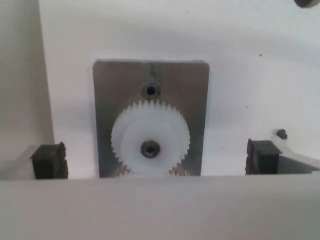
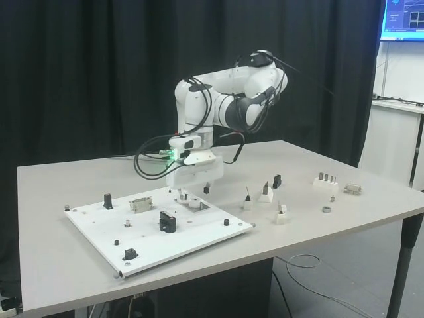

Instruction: Pick small gear.

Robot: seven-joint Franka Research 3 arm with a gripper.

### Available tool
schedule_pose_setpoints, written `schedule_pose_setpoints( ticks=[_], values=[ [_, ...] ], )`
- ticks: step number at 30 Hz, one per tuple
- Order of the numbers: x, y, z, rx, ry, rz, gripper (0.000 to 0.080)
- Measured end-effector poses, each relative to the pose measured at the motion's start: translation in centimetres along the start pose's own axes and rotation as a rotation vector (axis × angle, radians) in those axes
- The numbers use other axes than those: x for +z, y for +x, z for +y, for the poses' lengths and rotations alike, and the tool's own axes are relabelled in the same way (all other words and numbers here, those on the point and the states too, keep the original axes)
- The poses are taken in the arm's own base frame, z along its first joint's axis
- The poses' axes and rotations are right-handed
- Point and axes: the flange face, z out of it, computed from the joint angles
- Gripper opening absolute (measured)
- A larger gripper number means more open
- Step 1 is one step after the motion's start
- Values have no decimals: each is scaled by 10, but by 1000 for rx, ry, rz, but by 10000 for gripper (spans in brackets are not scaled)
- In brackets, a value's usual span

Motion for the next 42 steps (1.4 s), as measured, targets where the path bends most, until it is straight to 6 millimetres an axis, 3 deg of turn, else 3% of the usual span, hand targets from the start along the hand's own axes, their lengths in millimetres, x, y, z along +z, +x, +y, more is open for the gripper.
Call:
schedule_pose_setpoints(
  ticks=[28,36,42],
  values=[
    [-9,1,-10,52,16,0,800],
    [-22,7,-34,105,59,-10,800],
    [-37,10,-67,128,88,-22,800]
  ],
)
